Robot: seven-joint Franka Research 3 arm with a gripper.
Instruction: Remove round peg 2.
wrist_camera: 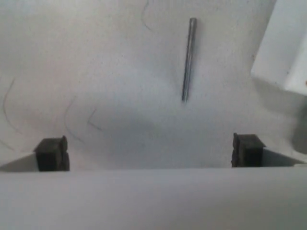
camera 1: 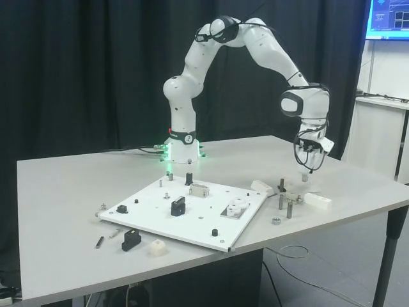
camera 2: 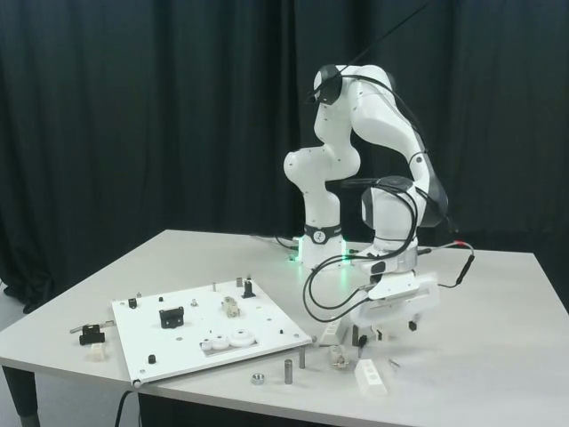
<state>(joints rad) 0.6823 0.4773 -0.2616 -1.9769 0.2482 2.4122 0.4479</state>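
Observation:
A thin grey round peg (wrist_camera: 189,60) lies flat on the grey table, off the white board (camera 1: 192,220). In the second room view the peg (camera 2: 392,362) is a small pin just in front of the arm's hand. My gripper (wrist_camera: 149,152) hangs a little above the table to the right of the board, open, with nothing between its black pads (wrist_camera: 52,154). The peg lies ahead of the fingertips, not between them. From the room cameras the gripper (camera 1: 311,161) (camera 2: 391,329) points downward.
A white block (wrist_camera: 283,43) (camera 2: 371,375) lies close beside the peg. Upright grey pegs (camera 1: 281,192) and a nut (camera 1: 277,220) stand between gripper and board. The board carries black and white fixtures. Loose black and white parts (camera 1: 131,240) lie at its front left.

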